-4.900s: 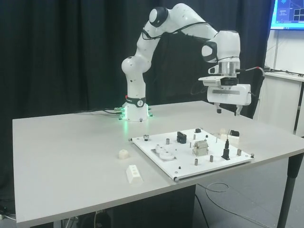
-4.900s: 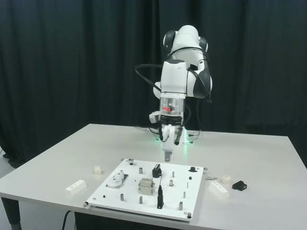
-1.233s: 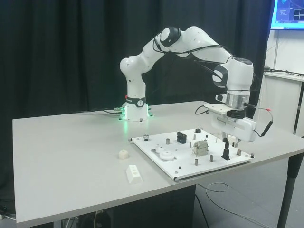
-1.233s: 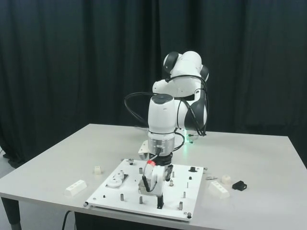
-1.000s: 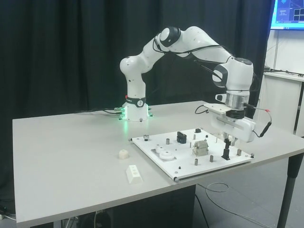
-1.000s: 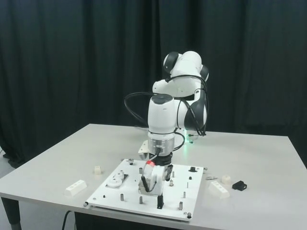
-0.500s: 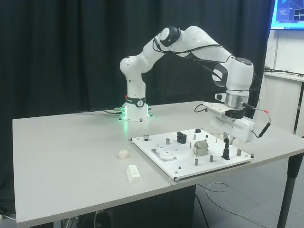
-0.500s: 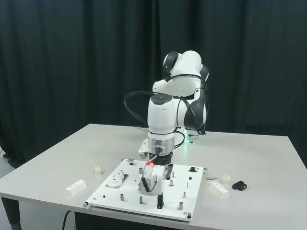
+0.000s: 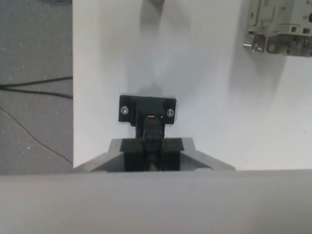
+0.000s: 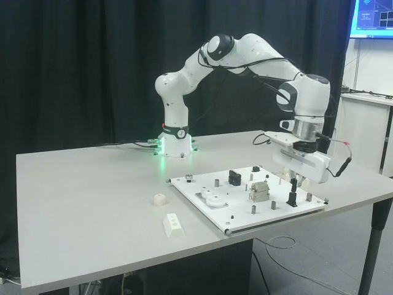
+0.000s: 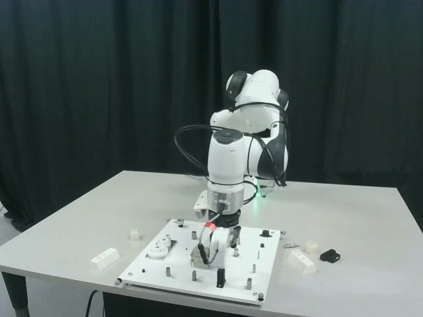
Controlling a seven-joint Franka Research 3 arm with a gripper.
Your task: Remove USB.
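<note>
— Where is the USB plug [image 9: 151, 130] sitting?
— Upright in its black socket [image 9: 147, 109], near the white board's [image 9: 204, 102] front edge.
— And your gripper [image 10: 296, 182]?
— I'm hovering above it; grip cannot be judged.

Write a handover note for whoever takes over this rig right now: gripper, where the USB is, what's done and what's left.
Gripper: lowered right over the USB plug, lined up with it; whether it has hold of the plug cannot be told.
USB plug: upright in its black socket, near the edge of the white board on the grey table.
Done: approach and alignment.
Left: confirm the grip, pull the plug straight out of the socket, and set it down.
</note>
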